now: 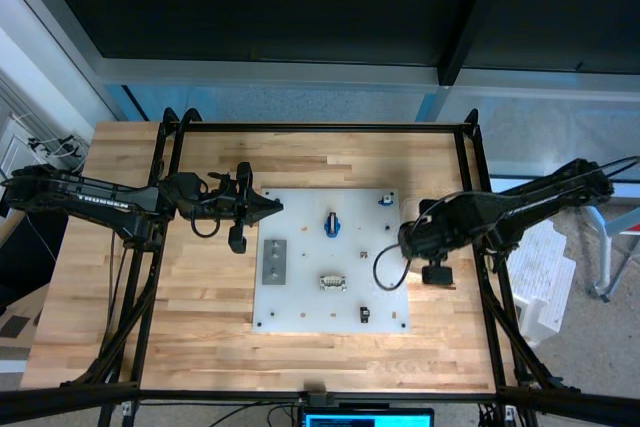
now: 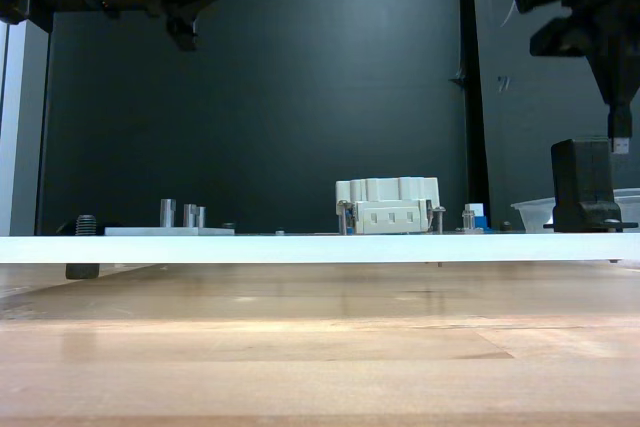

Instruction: Pick the USB connector and install on taskboard

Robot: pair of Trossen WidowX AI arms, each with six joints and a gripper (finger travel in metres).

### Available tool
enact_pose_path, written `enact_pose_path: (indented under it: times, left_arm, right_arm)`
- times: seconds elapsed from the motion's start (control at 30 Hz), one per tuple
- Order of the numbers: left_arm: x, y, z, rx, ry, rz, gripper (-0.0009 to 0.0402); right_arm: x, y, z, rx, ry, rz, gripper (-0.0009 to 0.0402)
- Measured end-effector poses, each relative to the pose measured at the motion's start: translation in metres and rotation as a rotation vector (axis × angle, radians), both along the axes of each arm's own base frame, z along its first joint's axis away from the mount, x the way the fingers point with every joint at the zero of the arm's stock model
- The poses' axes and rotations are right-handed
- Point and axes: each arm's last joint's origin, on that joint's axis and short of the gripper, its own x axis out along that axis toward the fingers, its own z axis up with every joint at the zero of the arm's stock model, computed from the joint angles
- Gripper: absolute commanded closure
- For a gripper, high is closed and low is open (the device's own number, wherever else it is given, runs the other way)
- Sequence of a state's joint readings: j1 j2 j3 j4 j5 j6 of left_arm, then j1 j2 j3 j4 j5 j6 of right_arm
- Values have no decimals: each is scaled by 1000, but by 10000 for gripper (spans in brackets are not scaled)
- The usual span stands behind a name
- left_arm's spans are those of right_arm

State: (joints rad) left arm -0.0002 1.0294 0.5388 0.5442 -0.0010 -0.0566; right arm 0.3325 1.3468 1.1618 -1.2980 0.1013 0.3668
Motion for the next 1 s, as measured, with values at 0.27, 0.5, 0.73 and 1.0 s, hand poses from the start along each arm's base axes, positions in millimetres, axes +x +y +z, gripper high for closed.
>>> enact_pose_path:
  times: [0.27, 0.5, 0.73, 1.0]
  left_arm:
    - [0, 0, 0, 0, 0, 0, 393]
    - [0, 0, 0, 0, 0, 0, 393]
    - [0, 0, 0, 0, 0, 0, 393]
    - [0, 0, 0, 0, 0, 0, 393]
  right_arm:
    - [30, 37, 9, 15, -15, 2, 393]
    - [58, 63, 14, 51, -16, -19, 393]
    - [84, 80, 11, 63, 7, -23, 393]
    - [108, 94, 4, 74, 20, -22, 393]
